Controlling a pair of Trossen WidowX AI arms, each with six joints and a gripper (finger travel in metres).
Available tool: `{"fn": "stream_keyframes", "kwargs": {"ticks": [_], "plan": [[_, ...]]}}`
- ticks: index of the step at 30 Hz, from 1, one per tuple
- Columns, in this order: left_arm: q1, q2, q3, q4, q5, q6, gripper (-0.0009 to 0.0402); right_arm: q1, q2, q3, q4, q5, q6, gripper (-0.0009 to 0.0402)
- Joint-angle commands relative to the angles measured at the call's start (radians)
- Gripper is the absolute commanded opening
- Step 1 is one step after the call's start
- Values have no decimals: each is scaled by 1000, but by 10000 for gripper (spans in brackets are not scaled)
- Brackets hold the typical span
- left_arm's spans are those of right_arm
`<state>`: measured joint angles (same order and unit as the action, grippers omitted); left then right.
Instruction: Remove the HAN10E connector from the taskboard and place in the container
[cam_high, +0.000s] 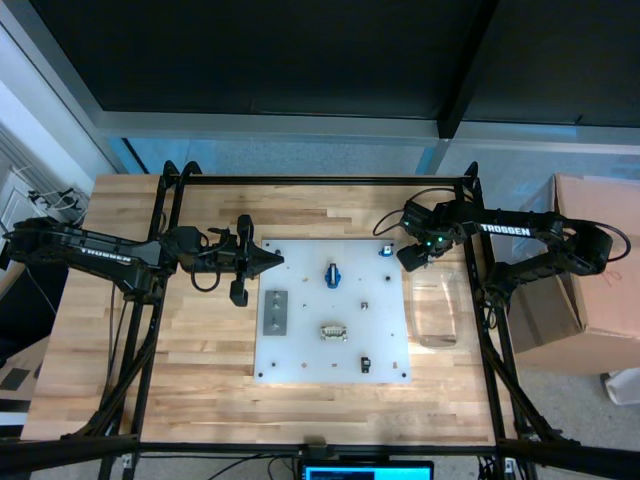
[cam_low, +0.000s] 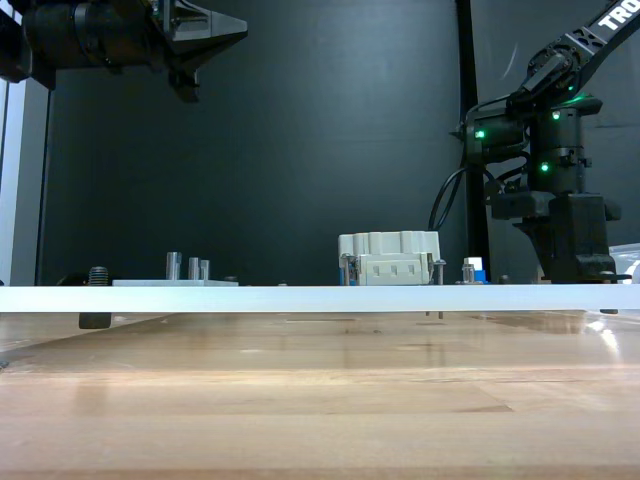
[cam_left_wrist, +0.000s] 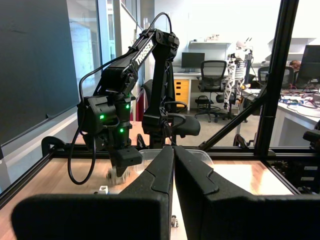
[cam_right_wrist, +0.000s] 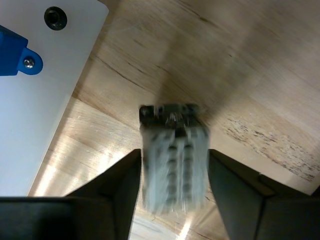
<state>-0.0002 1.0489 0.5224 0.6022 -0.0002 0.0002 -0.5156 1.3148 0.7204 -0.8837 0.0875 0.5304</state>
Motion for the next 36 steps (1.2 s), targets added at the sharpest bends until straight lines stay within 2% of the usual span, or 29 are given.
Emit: {"fn": "stream_keyframes", "kwargs": {"ticks": [1, 7, 13, 23, 36], "plan": [[0, 0, 0, 0, 0, 0, 0, 0, 0, 0, 0, -1, -1, 235], [0, 0, 0, 0, 0, 0, 0, 1, -1, 13, -16, -6, -15, 292], [0, 0, 0, 0, 0, 0, 0, 3, -28, 87, -112, -10, -15, 321], [0, 0, 0, 0, 0, 0, 0, 8, -53, 253, -266, -9, -15, 326], [0, 0, 0, 0, 0, 0, 0, 12, -51, 261, -280, -8, -14, 326]]}}
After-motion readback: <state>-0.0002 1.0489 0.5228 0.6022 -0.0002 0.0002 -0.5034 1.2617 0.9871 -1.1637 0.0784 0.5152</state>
